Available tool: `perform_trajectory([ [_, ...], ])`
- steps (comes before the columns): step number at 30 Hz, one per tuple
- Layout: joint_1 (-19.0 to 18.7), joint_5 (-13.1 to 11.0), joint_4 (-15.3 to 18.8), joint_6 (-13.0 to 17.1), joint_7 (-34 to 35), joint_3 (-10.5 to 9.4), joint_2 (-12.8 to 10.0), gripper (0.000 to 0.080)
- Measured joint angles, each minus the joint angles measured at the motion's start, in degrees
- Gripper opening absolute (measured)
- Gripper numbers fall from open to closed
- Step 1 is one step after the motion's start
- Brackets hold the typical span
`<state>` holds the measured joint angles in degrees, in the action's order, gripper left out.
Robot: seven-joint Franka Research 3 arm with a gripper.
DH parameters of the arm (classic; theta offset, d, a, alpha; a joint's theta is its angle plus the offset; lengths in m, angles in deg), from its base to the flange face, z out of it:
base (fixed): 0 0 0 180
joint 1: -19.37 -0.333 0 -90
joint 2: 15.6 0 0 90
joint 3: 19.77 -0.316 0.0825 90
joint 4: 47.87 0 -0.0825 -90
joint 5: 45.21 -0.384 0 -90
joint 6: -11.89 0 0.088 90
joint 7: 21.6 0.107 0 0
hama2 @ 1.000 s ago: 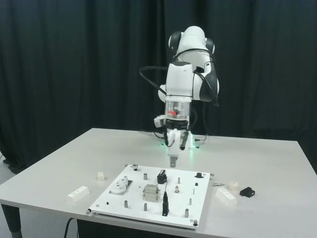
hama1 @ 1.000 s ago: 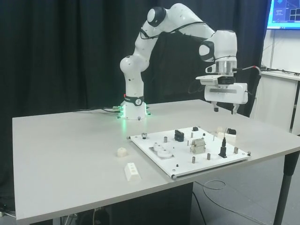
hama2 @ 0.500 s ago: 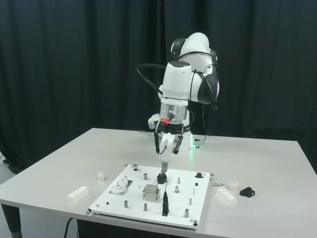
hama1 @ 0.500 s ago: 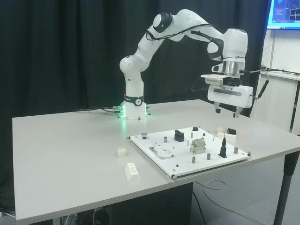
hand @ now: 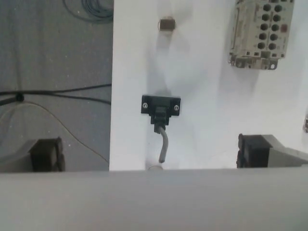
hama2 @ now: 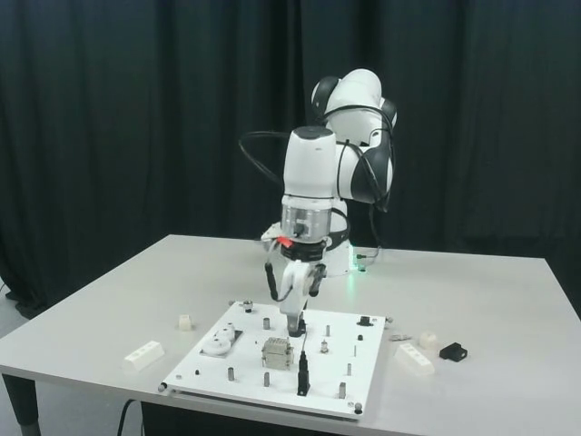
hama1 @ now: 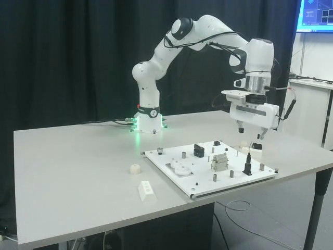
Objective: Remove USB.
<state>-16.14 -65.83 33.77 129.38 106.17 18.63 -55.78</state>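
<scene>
A black USB plug [hand: 160, 115] with a short grey cable stub stands upright in a black socket near the front edge of the white board [hand: 202, 120]. It also shows as the USB plug [hama1: 248, 164] and the USB plug [hama2: 302, 372] in the two room views. My gripper [hama1: 248, 130] hangs well above it, open and holding nothing. In the wrist view the gripper [hand: 149, 153] has its black fingertips [hand: 46, 154] wide apart, one on each side of the plug. The second room view places the gripper [hama2: 292, 322] over the board's middle.
A grey multi-pin connector [hama1: 219, 162] and several small pegs [hand: 167, 24] stand on the board. Two white blocks [hama1: 146, 190] lie on the table beside the board. A small black part [hama2: 452, 351] and a white block [hama2: 413, 359] lie on its other side. Cables run on the floor.
The arm has swung out from the base toward the board's front and come lower. The gripper now hangs over the USB plug. Nothing on the board has moved.
</scene>
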Motion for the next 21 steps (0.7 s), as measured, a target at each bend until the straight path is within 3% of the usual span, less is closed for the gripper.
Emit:
perform_trajectory([
  [13, 1.3, -4.0, -2.9, 0.1, -0.8, -0.10, -4.2, 0.0800],
  [21, 1.6, -4.7, -4.9, -0.1, -1.8, -0.17, -7.1, 0.0800],
])
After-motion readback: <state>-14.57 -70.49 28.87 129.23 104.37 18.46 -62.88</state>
